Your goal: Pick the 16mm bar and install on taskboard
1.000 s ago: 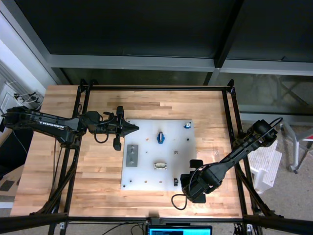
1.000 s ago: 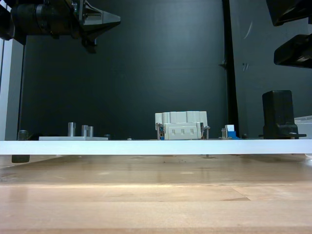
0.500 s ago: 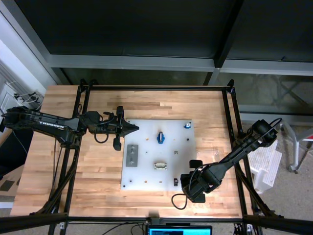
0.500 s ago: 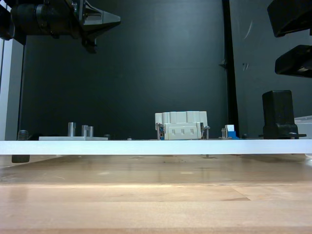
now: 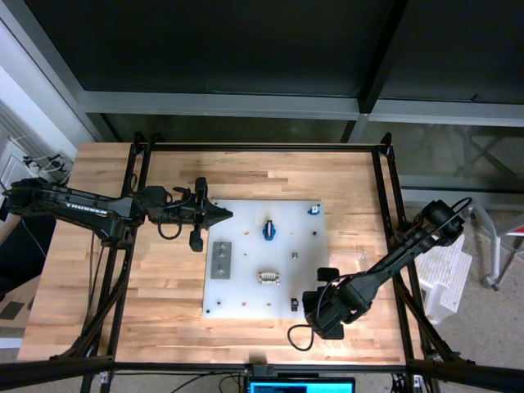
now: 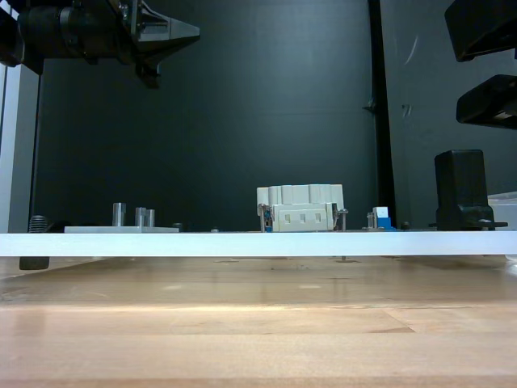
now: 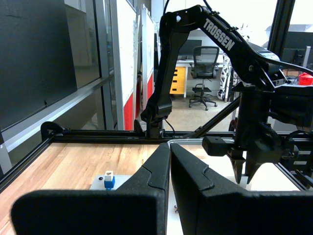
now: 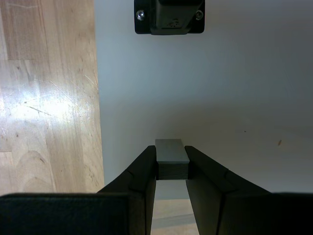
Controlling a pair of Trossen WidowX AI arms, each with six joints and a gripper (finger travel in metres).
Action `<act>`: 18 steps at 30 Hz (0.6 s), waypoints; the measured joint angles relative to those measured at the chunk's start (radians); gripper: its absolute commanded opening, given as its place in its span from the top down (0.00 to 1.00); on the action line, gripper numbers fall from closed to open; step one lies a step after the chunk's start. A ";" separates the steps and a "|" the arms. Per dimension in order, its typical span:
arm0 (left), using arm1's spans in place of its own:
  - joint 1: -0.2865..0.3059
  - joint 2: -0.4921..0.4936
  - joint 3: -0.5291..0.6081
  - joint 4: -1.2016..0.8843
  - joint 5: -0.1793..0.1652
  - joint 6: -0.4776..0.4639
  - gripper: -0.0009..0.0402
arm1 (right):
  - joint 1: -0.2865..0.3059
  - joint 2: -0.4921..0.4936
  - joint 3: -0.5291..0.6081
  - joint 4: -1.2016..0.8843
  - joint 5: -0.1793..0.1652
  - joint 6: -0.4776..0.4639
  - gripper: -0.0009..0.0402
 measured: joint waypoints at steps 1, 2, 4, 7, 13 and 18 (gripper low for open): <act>0.000 0.000 0.000 0.000 0.000 0.000 0.98 | 0.000 0.000 0.000 0.000 0.002 0.000 0.81; 0.000 0.000 0.000 0.000 0.000 0.000 0.98 | 0.000 0.000 0.001 -0.001 0.002 0.000 0.79; 0.000 0.000 0.000 0.000 0.000 0.000 0.98 | 0.000 0.000 0.002 -0.002 0.002 0.000 0.74; 0.000 0.000 0.000 0.000 0.000 0.000 0.98 | 0.000 0.000 0.003 0.000 0.005 0.000 0.67; 0.000 0.000 0.000 0.000 0.000 0.000 0.98 | 0.000 -0.003 0.004 0.000 0.005 0.000 0.57; 0.000 0.000 0.000 0.000 0.000 0.000 0.98 | 0.000 -0.007 0.017 -0.017 0.005 0.000 0.53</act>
